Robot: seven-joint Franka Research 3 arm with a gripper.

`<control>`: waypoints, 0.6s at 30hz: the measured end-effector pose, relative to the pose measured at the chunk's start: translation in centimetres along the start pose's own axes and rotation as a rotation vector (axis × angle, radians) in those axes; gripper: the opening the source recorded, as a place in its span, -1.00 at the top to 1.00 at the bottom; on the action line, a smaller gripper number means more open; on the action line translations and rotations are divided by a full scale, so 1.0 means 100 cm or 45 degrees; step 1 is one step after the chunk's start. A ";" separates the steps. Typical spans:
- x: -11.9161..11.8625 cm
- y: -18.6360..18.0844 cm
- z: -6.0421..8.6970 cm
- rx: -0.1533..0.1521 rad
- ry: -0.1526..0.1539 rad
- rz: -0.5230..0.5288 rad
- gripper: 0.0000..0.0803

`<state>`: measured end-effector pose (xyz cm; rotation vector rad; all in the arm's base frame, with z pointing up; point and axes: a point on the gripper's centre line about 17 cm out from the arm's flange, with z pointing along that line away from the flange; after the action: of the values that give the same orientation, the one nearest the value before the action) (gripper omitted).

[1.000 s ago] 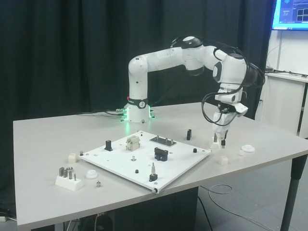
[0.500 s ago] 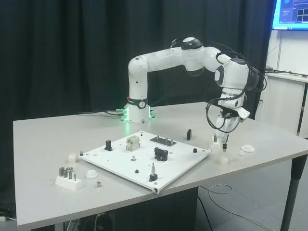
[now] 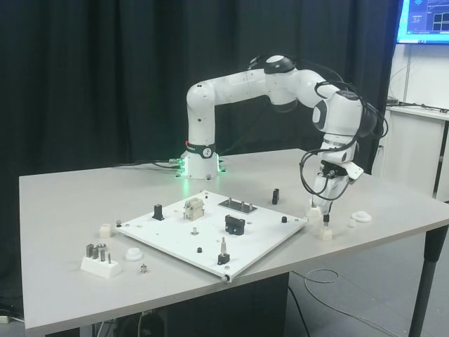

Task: Place USB.

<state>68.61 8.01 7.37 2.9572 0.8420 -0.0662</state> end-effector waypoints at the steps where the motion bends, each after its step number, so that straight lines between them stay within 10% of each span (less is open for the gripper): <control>1: 0.000 0.000 0.001 0.000 0.001 0.001 0.84; 18: 0.002 0.003 0.010 -0.002 0.009 0.023 0.84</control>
<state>68.90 7.77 6.37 2.9645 0.8158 -0.0544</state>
